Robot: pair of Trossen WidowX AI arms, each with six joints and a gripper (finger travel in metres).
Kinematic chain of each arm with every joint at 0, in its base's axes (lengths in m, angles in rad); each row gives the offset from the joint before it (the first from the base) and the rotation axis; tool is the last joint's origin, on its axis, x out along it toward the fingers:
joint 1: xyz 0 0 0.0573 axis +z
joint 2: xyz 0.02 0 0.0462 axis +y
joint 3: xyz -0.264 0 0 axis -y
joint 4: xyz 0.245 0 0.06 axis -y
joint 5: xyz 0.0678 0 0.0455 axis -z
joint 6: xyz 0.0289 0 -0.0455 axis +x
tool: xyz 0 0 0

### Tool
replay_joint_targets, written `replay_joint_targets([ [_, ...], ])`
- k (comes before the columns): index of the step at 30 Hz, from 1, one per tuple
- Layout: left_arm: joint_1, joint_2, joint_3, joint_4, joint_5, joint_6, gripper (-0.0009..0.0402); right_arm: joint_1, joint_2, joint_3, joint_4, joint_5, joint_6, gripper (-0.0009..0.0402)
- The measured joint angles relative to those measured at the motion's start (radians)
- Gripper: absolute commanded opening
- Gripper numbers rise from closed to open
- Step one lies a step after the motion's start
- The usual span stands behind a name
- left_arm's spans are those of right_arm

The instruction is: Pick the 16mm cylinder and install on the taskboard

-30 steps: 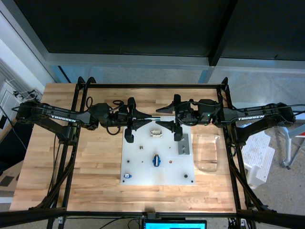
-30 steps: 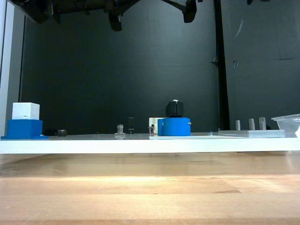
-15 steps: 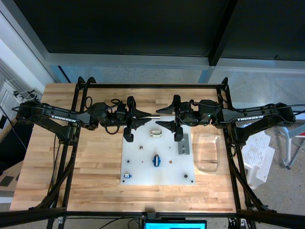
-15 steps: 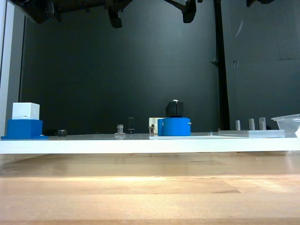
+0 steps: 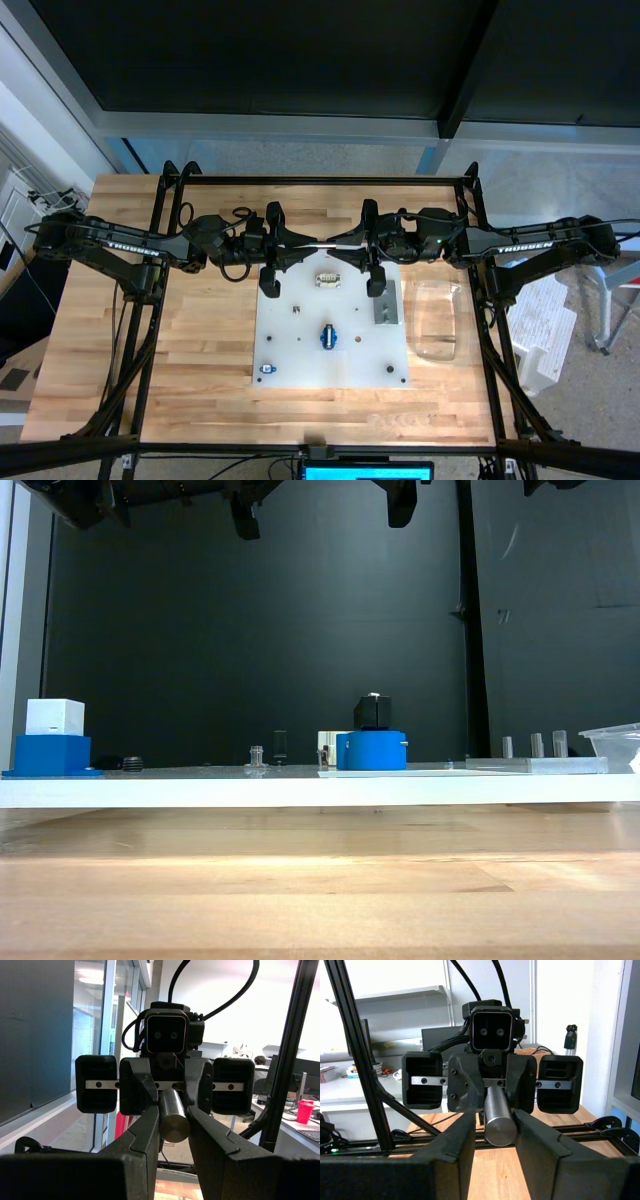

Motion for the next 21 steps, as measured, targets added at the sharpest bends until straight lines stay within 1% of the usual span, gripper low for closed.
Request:
replay_joint_targets([
  [13, 0.000, 0.000, 0.000, -0.001, -0.003, -0.008, 0.0013, 0.000, 0.000, 0.000, -0.002, 0.000, 0.000, 0.0027],
  [17, 0.000, 0.000, 0.000, -0.002, -0.008, -0.008, 0.0034, 0.000, 0.000, 0.000, -0.005, 0.000, 0.000, 0.0020],
  [21, 0.000, 0.000, 0.000, -0.003, -0.008, -0.008, 0.0073, 0.000, 0.000, 0.000, -0.009, 0.000, 0.000, 0.0021],
])
